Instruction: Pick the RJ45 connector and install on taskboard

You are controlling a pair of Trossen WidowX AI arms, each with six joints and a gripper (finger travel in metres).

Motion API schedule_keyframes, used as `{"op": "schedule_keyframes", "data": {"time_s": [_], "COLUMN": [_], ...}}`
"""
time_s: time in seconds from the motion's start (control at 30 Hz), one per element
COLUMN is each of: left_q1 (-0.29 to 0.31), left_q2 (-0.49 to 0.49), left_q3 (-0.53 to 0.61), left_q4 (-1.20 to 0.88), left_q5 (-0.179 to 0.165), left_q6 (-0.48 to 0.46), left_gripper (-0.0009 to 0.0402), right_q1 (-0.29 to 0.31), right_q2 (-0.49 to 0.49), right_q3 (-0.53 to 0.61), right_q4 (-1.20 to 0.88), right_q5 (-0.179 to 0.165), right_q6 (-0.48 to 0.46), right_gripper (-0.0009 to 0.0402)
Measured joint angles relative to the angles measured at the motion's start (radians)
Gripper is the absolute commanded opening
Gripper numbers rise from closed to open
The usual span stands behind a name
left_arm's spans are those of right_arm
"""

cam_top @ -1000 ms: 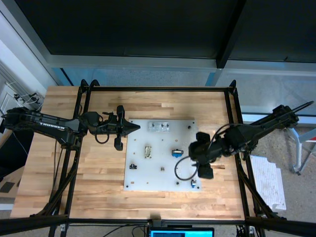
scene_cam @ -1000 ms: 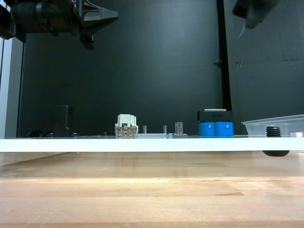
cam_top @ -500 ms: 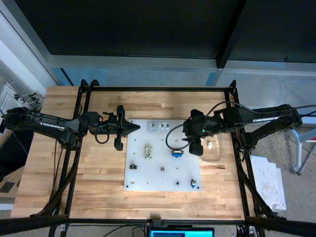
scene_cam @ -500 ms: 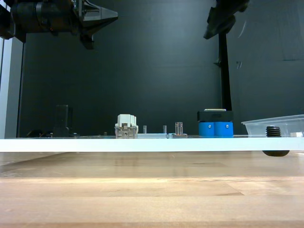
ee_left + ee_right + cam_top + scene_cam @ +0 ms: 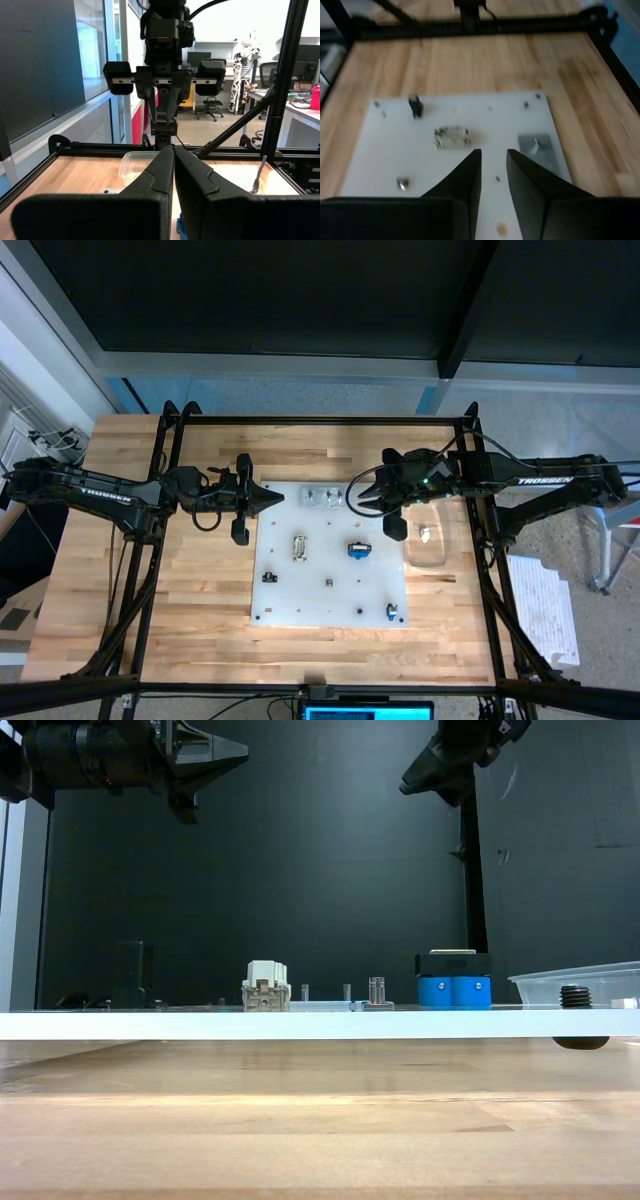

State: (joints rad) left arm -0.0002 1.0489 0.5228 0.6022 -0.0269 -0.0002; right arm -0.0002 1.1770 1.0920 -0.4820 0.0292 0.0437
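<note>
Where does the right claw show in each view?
High view: right claw over the taskboard's far right part, facing the left claw at its far left corner.
Low view: right claw upper right, high above the board.
Left wrist view: right claw head-on, beyond the left claw's shut fingers.
Right wrist view: its own fingers, slightly apart, over the board.
Shared landmark: the white taskboard.

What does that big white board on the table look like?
The taskboard is a flat white square panel lying level on the wooden table. Small holes dot it, and little fittings stand on it: a beige socket, a blue socket and a silver plate. The left gripper, shut, hangs high near its far left corner. The right gripper, open, hangs high over its far part. Neither touches it.
</note>
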Motion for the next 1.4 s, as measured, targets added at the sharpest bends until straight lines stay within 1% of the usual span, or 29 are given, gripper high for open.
{"op": "schedule_keyframes", "data": {"time_s": [0.13, 0.27, 0.4, 0.53, 0.57, 0.6, 0.67, 0.7, 0.73, 0.97, 1.3, 1.4], "left_q1": [0.000, 0.000, 0.000, 0.000, 0.000, 0.000, 0.000, 0.000, 0.000, 0.000, 0.000, 0.000], "left_q2": [0.000, 0.000, 0.000, 0.000, 0.000, 0.000, 0.000, 0.000, 0.000, 0.000, 0.000, 0.000], "left_q3": [0.000, 0.000, 0.000, 0.000, 0.000, 0.000, 0.000, 0.000, 0.000, 0.000, 0.000, 0.000], "left_q4": [0.000, 0.000, 0.000, 0.000, 0.000, 0.000, 0.000, 0.000, 0.000, 0.000, 0.000, 0.000], "left_q5": [0.000, 0.000, 0.000, 0.000, 0.000, 0.000, 0.000, 0.000, 0.000, 0.000, 0.000, 0.000], "left_q6": [0.000, 0.000, 0.000, 0.000, 0.000, 0.000, 0.000, 0.000, 0.000, 0.000, 0.000, 0.000], "left_gripper": [0.0000, 0.0000, 0.0000, 0.0000, 0.0000, 0.0000, 0.0000, 0.0000, 0.0000, 0.0000, 0.0000, 0.0000], "right_q1": [-0.002, -0.003, -0.014, -0.040, -0.047, -0.054, -0.068, -0.072, -0.075, -0.075, -0.072, -0.072], "right_q2": [-0.029, -0.059, -0.086, -0.104, -0.107, -0.110, -0.113, -0.114, -0.116, -0.133, -0.170, -0.182], "right_q3": [-0.068, -0.133, -0.192, -0.227, -0.237, -0.251, -0.276, -0.288, -0.301, -0.373, -0.454, -0.478], "right_q4": [0.139, 0.293, 0.402, 0.451, 0.465, 0.489, 0.539, 0.566, 0.591, 0.732, 0.873, 0.899], "right_q5": [-0.005, -0.007, -0.006, -0.007, -0.012, -0.027, -0.069, -0.084, -0.089, -0.093, -0.110, -0.109], "right_q6": [-0.007, -0.009, -0.009, -0.013, -0.018, -0.023, -0.025, -0.025, -0.025, 0.014, 0.029, 0.030], "right_gripper": [0.0018, 0.0002, 0.0002, 0.0000, -0.0001, 0.0000, 0.0000, 0.0000, 0.0000, 0.0000, 0.0000, 0.0000]}}
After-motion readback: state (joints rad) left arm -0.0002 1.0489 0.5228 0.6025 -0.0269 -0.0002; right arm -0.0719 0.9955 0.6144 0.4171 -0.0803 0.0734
